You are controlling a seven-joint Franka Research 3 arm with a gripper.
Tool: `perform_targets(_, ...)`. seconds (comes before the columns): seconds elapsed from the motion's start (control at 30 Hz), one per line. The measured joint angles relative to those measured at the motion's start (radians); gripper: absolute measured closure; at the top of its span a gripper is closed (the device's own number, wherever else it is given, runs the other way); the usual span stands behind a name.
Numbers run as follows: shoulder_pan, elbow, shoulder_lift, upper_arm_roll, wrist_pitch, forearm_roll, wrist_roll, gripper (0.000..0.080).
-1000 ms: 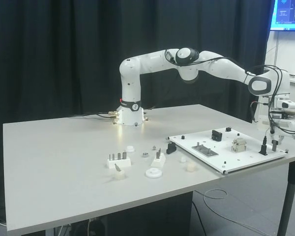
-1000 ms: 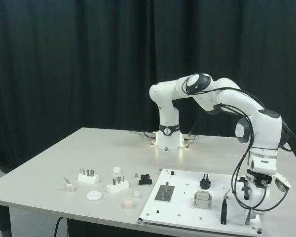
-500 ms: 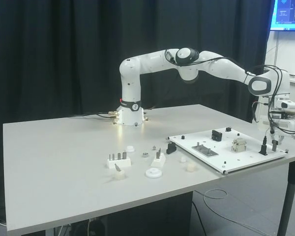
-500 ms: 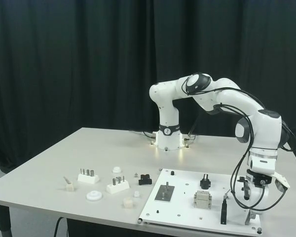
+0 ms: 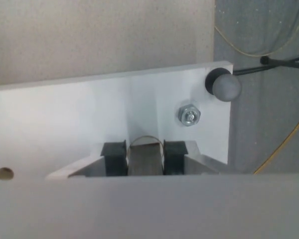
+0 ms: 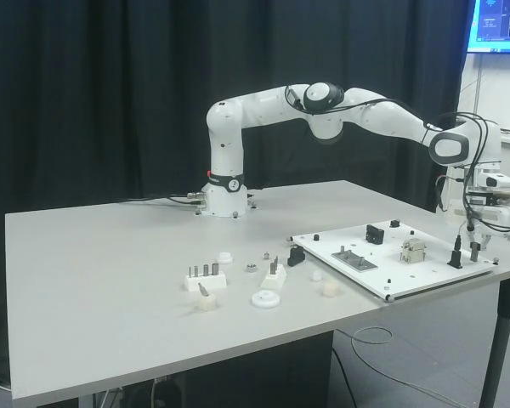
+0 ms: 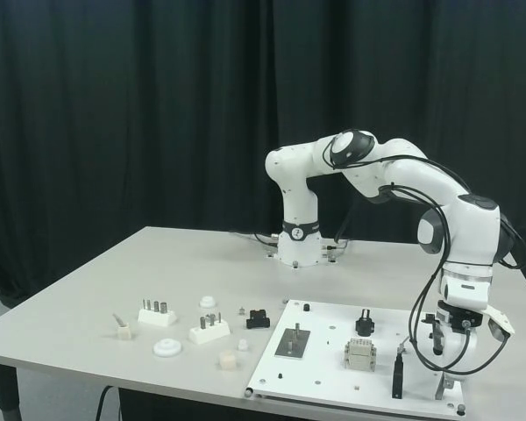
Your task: Insert square peg 4.
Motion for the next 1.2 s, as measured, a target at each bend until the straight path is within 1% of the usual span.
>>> perform_targets(0.53, -0.009, 0.0, -0.006, 0.01, -0.006, 0.003, 0.004, 0.0648)
perform_targets(0.77, -0.013, 0.001, -0.007, 0.014, -0.005, 0.003, -0.023, 0.0648)
perform_targets(0.8, -0.014, 0.001, -0.007, 0.015, -0.005, 0.003, -0.03, 0.0605)
perform_targets(0.97, -0.019, 0.001, -0.007, 0.015, -0.004, 0.003, -0.038, 0.0605)
perform_targets(1.0, -0.021, 0.001, -0.007, 0.015, -0.003, 0.003, -0.038, 0.0256)
perform_targets(1.2, -0.029, 0.001, -0.007, 0.015, 0.002, 0.003, -0.038, 0.0256)
